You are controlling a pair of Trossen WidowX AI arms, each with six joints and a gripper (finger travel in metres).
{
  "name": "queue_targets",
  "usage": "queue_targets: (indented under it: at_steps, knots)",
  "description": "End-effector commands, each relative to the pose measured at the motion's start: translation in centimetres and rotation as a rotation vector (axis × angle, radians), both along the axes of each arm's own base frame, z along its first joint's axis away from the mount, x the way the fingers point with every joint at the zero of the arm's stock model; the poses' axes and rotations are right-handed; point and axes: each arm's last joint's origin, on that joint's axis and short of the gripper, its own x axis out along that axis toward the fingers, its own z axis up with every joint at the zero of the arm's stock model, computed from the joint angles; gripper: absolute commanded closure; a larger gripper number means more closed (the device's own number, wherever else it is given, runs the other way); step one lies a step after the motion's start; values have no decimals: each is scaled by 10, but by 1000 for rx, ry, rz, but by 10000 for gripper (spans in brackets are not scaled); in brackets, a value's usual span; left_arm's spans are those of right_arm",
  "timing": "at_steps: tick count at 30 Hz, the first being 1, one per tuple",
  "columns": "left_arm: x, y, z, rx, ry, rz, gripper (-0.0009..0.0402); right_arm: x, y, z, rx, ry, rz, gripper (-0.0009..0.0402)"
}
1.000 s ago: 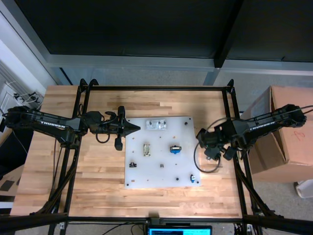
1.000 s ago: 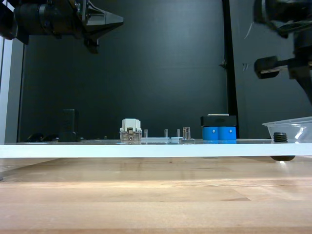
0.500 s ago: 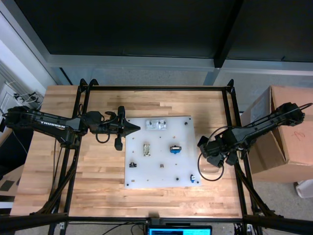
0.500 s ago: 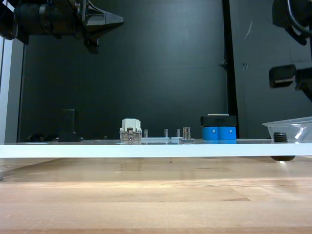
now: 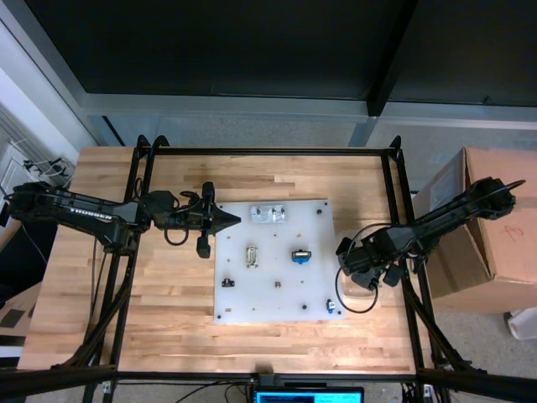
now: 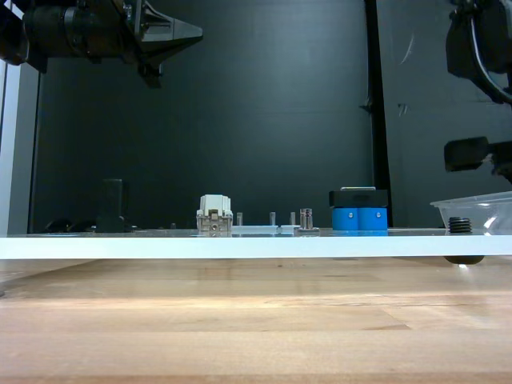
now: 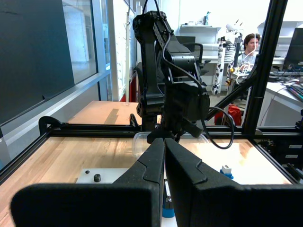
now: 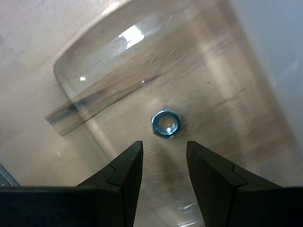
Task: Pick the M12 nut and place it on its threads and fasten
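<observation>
The small silver nut (image 8: 165, 123) lies flat and free on the floor of the clear tray (image 8: 94, 61), clear of its stud. My right gripper (image 8: 163, 146) hangs open just above it, one finger to each side of the nut and not touching it. In the high view the right gripper (image 5: 359, 270) is over the table just right of the white board (image 5: 252, 290). The black ribbed stud (image 6: 458, 226) stands bare near the board's near right edge (image 5: 331, 306). My left gripper (image 5: 232, 220) is shut and empty, high over the board's far left edge (image 6: 196, 34).
On the board stand a blue block (image 6: 358, 218), a beige connector (image 6: 214, 218), a silver post (image 6: 306, 218) and a clear fixture (image 5: 270, 215). A cardboard box (image 5: 491, 227) sits off the table's right edge. Black frame rails surround the table.
The right arm has come down and toward the near edge, bringing its gripper low over the tray. The left arm has not moved. The nut lies where it was.
</observation>
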Motion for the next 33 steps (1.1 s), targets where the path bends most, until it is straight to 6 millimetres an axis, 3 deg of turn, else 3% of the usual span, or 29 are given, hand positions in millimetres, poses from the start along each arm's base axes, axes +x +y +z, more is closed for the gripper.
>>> queue_targets:
  at_steps: [1, 16, 26, 33]
  knots:
    - [0, 0, 0, 0, 0, 0, 393, 0, 0, -6, 0, -3, 1, 281]
    - [0, 0, 0, 0, 0, 0, 393, -9, -3, -22, -5, 8, -15, 293]
    - [0, 0, 0, 0, 0, 0, 393, -9, -2, -23, -3, 5, -14, 397]
    - [0, 0, 0, 0, 0, 0, 393, -8, -2, -22, -2, 3, -14, 387]
